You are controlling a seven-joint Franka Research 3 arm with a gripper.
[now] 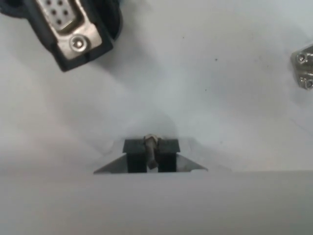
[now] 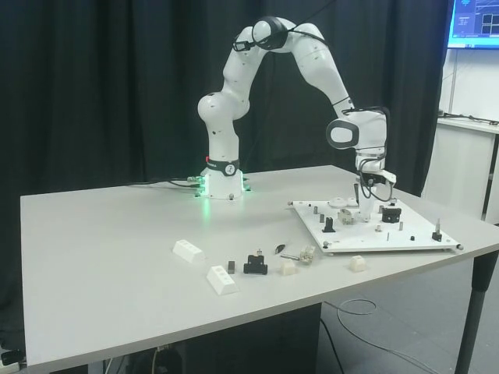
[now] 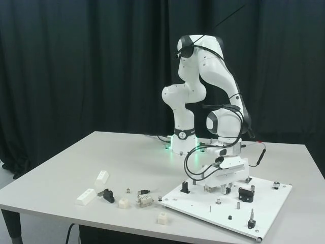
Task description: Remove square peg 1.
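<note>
In the wrist view a small grey metal peg (image 1: 150,149) stands between the two black finger pads (image 1: 134,156) of my gripper (image 1: 150,157). The gripper is shut on the peg, just above the white board (image 1: 195,88). I cannot tell whether the peg's lower end still sits in the board. In the room views the gripper (image 2: 365,206) (image 3: 223,186) hangs low over the middle of the white board (image 2: 405,240) (image 3: 203,209) at the table's right side. The peg itself is too small to pick out there.
On the board, a black connector housing (image 1: 68,34) and a metal connector (image 1: 304,68) lie near the gripper, with other small black parts (image 3: 246,193) around. Loose on the table lie white blocks (image 2: 188,250) (image 2: 222,280), a black part (image 2: 253,266) and small white cubes (image 2: 358,263).
</note>
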